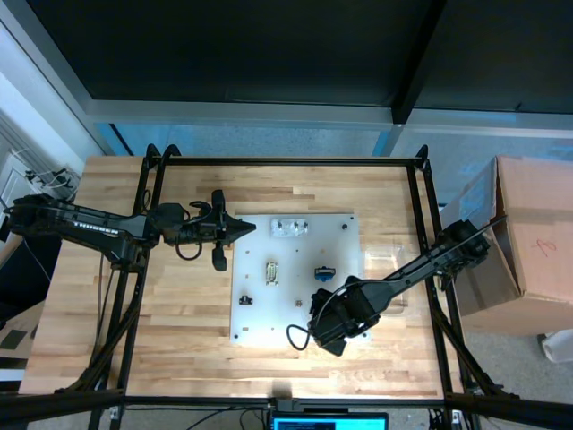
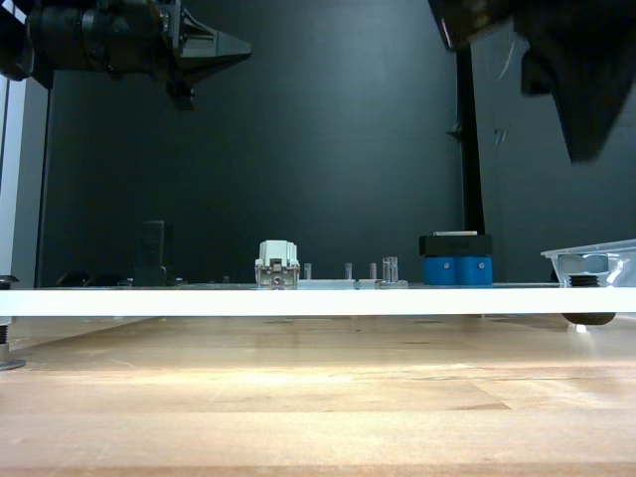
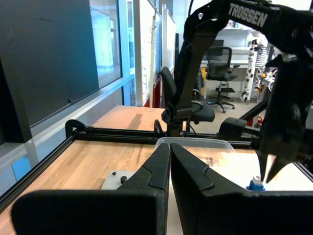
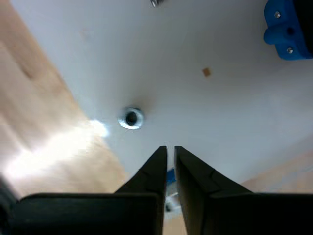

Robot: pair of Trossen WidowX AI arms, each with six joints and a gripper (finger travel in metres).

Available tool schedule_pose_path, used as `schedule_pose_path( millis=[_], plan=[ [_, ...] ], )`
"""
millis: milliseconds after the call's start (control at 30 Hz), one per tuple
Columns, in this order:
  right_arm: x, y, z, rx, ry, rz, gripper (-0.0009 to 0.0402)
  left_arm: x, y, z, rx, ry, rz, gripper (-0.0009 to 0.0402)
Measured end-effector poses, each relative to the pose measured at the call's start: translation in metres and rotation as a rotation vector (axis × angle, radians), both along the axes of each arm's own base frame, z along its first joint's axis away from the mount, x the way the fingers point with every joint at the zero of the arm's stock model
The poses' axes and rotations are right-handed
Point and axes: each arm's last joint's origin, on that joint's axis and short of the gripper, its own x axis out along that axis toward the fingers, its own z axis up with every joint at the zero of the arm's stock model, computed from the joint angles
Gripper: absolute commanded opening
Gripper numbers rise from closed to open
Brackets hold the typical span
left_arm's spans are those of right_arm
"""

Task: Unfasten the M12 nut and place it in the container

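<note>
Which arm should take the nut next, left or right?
Right. The right gripper hangs over the white board with the nut just ahead of it. The left gripper is at the board's left edge, and the clear container sits on the right.

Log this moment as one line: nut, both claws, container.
M12 nut: on board, unheld | right claw: shut, above board near nut | left claw: shut, raised over board's left edge | container: right of board

Wooden tabletop (image 1: 179, 340): bears a white task board (image 1: 295, 269) at centre, a clear container (image 1: 387, 253) just beside its right edge, black frame (image 1: 286, 162) round the rim.
</note>
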Motion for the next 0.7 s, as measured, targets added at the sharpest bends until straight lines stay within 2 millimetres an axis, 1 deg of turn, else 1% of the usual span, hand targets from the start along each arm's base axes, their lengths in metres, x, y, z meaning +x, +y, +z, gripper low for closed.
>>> schedule_pose_path(
  millis=[67, 167, 267, 367, 433, 533, 700],
  plan=[
    [0.002, 0.001, 0.003, 0.016, -0.014, -0.092, 0.0086, 0.0, 0.0, 0.0, 0.0, 0.0, 0.0, 0.0],
    [0.009, 0.005, 0.003, 0.029, -0.022, -0.16, 0.0135, 0.0, 0.0, 0.0, 0.0, 0.0, 0.0, 0.0],
    [0.015, 0.009, -0.001, 0.036, -0.024, -0.225, 0.0182, 0.0, 0.0, 0.0, 0.0, 0.0, 0.0, 0.0],
    [0.019, 0.011, -0.008, 0.042, -0.011, -0.291, 0.0219, 0.0, 0.0, 0.0, 0.0, 0.0, 0.0, 0.0],
    [0.021, 0.012, -0.012, 0.054, -0.001, -0.324, 0.0235, 0.0, 0.0, 0.0, 0.0, 0.0, 0.0, 0.0],
    [0.023, 0.013, -0.018, 0.058, 0.018, -0.361, 0.0249, 0.0, 0.0, 0.0, 0.0, 0.001, 0.0, 0.0],
    [0.027, 0.014, -0.031, 0.049, 0.038, -0.37, 0.0246, 0.0, 0.0, 0.0, 0.0, 0.001, 0.0, 0.0]
  ],
)
